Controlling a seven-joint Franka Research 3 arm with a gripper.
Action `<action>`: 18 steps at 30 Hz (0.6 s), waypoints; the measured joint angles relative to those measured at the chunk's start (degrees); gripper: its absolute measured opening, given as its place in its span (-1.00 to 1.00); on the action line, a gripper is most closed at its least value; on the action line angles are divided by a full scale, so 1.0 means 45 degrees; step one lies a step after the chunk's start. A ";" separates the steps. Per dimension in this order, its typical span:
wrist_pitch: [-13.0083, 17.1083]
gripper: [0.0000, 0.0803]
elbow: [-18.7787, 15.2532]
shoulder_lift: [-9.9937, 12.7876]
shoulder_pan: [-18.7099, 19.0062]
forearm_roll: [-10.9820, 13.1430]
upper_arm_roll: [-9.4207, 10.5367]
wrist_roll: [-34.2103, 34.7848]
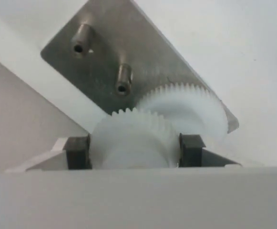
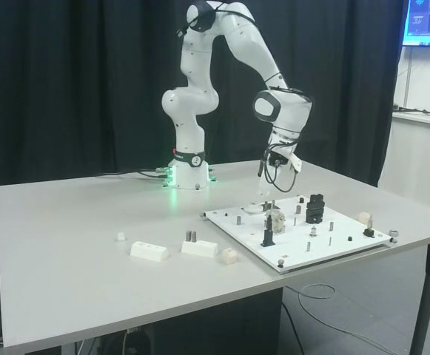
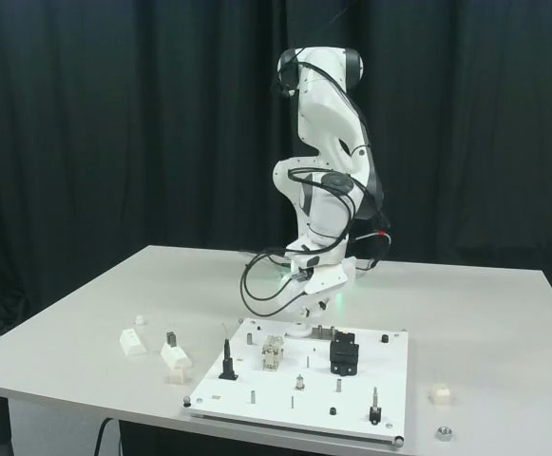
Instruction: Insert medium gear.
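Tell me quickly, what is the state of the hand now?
Hand: closed on the medium gear, beside the large gear on the grey plate.

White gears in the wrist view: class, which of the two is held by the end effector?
The nearer white toothed gear, clamped between the black fingers. The other white gear already sits on the grey metal plate.

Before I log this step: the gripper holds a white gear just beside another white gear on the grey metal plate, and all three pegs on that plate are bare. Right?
Not quite. The wrist view shows two bare pegs on the grey metal plate. The rest holds: the gripper grips a white gear beside another white gear.
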 joint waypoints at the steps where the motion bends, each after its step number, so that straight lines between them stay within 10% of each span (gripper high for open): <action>1: -0.0008 -0.01 0.0000 0.0006 0.0000 -0.0012 0.0034 0.0000; 18: -0.0017 -0.01 0.0000 0.0149 0.0000 -0.0933 0.0589 0.0417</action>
